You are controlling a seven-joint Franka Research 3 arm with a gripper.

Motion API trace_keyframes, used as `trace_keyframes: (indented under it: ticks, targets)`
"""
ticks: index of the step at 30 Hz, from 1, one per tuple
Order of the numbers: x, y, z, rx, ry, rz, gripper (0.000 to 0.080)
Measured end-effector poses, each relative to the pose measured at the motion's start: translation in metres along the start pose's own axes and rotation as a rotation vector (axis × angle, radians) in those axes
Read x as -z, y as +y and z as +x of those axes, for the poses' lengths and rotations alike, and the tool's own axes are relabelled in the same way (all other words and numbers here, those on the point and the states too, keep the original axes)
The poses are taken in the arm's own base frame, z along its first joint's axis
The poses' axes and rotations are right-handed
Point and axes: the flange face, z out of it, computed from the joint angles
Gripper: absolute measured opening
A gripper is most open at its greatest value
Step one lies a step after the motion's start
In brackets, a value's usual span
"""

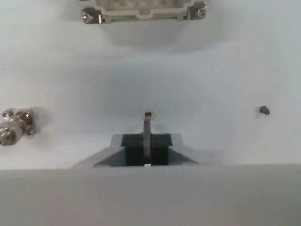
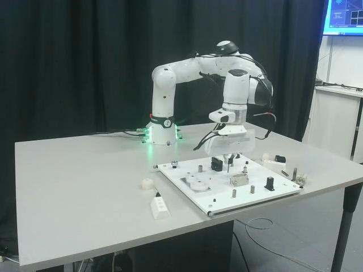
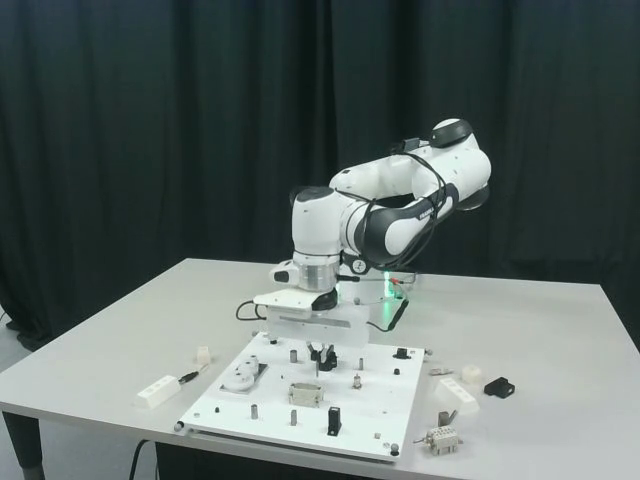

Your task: Place square peg 1.

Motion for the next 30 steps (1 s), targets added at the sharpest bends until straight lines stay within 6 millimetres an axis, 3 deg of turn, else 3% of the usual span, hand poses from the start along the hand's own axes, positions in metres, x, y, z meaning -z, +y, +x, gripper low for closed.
trace_keyframes:
  ticks: [30]
  targets:
    - [0.014,-0.001,0.005,-0.034,0.025,0.007,0.0025]
